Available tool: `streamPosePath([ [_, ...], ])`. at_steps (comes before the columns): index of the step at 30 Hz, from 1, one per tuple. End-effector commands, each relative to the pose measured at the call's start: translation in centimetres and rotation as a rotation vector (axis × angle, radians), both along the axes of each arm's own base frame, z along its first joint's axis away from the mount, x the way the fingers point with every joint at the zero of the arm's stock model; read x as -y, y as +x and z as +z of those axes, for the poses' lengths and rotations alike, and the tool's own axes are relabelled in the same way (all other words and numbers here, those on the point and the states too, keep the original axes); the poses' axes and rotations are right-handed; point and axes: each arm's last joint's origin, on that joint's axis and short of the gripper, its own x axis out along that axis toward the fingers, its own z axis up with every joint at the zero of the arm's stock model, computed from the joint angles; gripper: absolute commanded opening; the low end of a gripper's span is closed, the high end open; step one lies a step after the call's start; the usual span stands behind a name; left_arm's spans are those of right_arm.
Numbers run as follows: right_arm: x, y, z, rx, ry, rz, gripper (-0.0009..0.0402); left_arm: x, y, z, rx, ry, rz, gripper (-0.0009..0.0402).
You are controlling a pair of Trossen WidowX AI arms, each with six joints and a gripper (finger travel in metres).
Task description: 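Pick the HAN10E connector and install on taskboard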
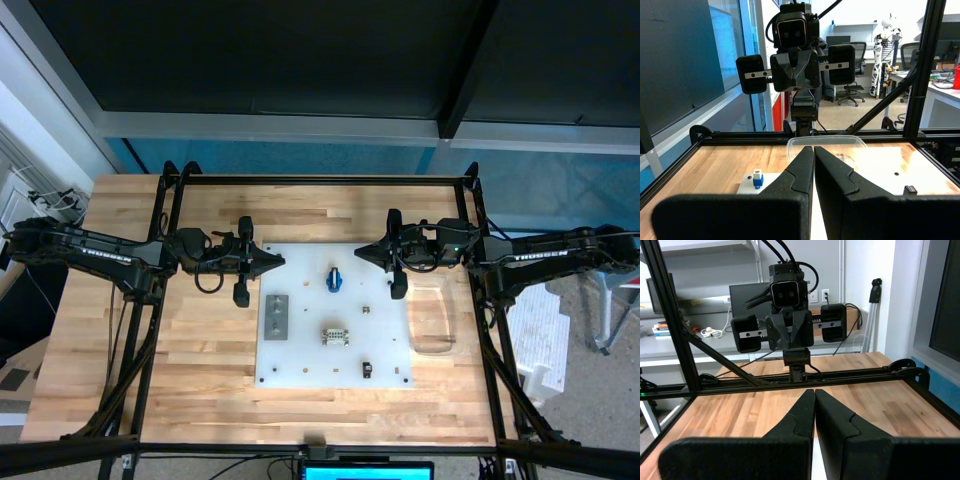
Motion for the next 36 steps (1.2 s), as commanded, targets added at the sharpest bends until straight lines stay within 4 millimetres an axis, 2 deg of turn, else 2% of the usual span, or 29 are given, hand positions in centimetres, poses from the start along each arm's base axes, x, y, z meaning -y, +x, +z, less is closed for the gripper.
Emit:
streamPosePath([
  [1,0.0,0.0,-0.2,-0.004,0.006,0.005,0.0,0.0,0.0,0.0,0.0,0.0,0.0,0.0001],
  [12,0.0,0.0,0.2,0.037,0.002,0.007,0.0,0.0,0.0,0.0,0.0,0.0,0.0,0.0001],
  [21,0.0,-0.2,-1.0,0.015,0.014,-0.001,0.0,0.0,0.0,0.0,0.0,0.0,0.0,0.0001],
  [36,0.0,-0.3,-1.0,0.021,0.006,0.0,0.0,0.0,0.0,0.0,0.0,0.0,0.0,0.0001],
])
